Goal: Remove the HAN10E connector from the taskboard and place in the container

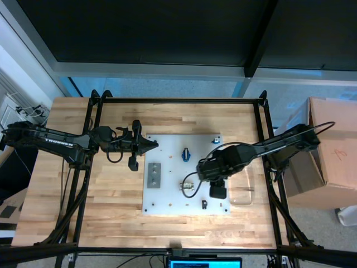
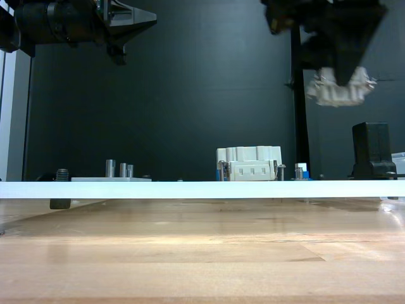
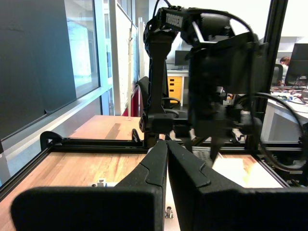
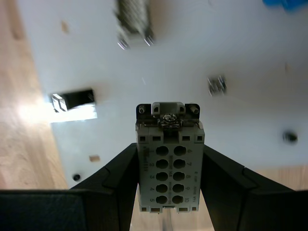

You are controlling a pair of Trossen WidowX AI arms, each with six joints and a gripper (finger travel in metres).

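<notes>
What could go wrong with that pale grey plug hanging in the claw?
The pale grey HAN10E connector is pinched by its sides in the right gripper, above the white task board; it might slip and fall. The clear plastic container lies beside the board, not under the connector, so an early release could miss. The shut left gripper hovers by the board's left edge.

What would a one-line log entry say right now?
left gripper shut, over board's left edge | right gripper holds connector, clear of board
</notes>
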